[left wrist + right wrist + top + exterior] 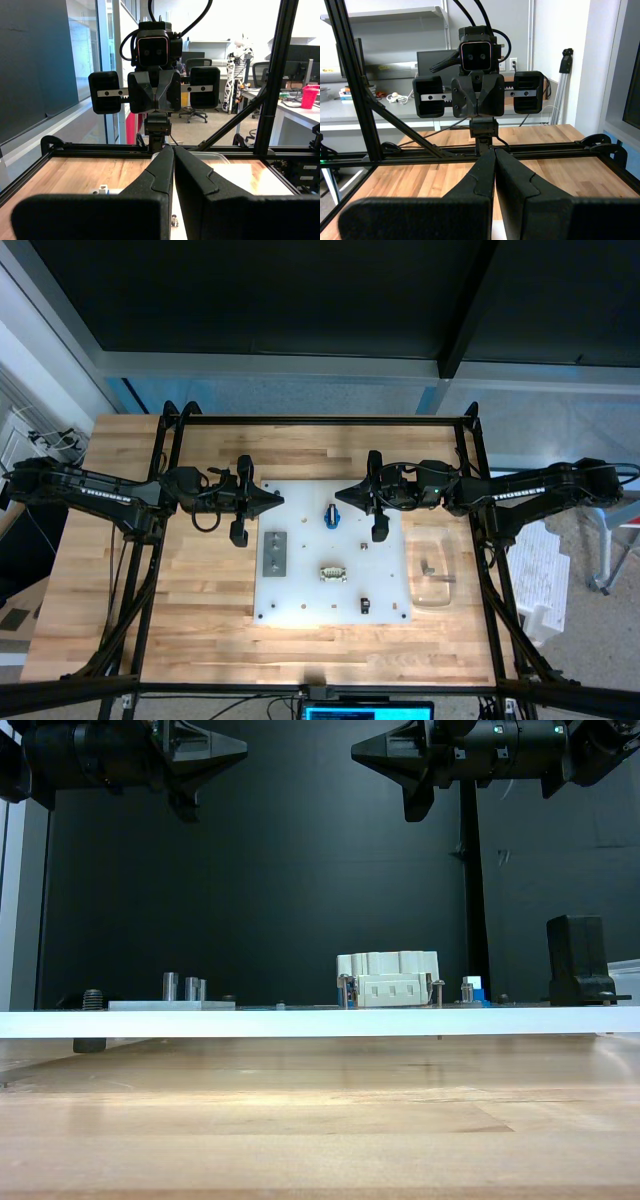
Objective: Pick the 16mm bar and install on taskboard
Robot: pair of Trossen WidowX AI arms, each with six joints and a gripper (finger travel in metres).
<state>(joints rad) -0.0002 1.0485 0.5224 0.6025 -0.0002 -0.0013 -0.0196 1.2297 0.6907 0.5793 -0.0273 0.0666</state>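
16mm bar [428, 565] lies in a clear tray [450, 585] beside the taskboard [300, 590]. Above the taskboard, left gripper [278, 497] and right gripper [338, 496] hover pinched together; the right must open before descending.

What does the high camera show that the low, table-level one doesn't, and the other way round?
Only the high view: the small grey bar lying in the clear tray, right of the white board. Only the low view: how high the left gripper and right gripper hang above the board, and short posts standing on the grey block. Both: the board, the pale connector and both shut grippers, tips facing each other.
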